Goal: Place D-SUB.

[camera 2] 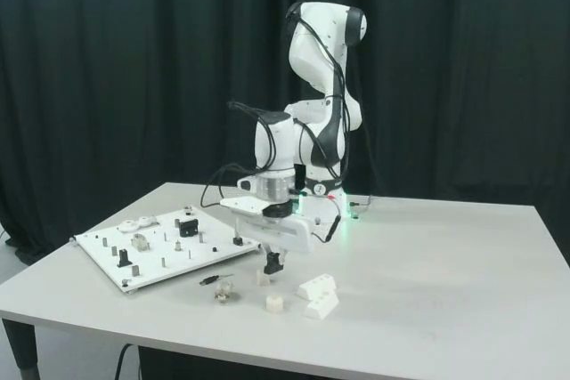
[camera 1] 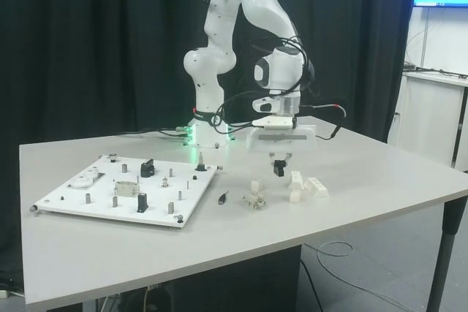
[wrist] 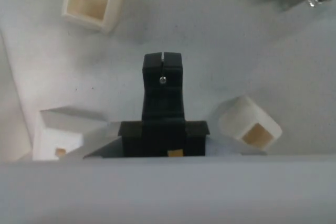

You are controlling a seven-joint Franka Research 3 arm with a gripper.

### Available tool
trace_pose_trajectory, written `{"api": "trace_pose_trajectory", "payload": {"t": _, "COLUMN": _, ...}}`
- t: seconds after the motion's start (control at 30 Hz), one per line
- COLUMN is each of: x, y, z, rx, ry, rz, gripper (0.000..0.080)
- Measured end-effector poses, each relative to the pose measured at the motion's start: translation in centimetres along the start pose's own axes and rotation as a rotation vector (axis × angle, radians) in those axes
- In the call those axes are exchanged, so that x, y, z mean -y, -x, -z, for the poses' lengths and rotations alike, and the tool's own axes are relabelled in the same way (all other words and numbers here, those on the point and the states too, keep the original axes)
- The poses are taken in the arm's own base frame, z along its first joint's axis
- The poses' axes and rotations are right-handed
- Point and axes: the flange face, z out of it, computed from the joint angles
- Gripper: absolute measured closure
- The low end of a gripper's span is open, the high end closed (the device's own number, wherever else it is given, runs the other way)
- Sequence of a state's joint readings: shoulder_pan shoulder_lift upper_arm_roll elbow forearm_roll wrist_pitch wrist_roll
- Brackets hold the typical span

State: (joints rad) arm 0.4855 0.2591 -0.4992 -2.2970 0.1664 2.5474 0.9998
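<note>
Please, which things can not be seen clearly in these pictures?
- Gripper: both room views show it too small to tell if it holds anything.
- Wrist view: a grey band across the near edge cuts off the black part.
- White board: its small parts are too tiny to name.

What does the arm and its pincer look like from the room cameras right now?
The arm is white with rounded joint housings and black cables looped along it. Green lights glow at its base. The wrist carries a flat white block, and the pincer below it is black.
</note>
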Motion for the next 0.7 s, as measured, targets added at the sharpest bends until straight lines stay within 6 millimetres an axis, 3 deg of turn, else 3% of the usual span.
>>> {"api": "trace_pose_trajectory", "payload": {"t": 0.7, "x": 0.5, "y": 0.2, "z": -2.9, "rx": 0.017, "ry": 0.04, "rz": 0.033, "gripper": 0.0647}}
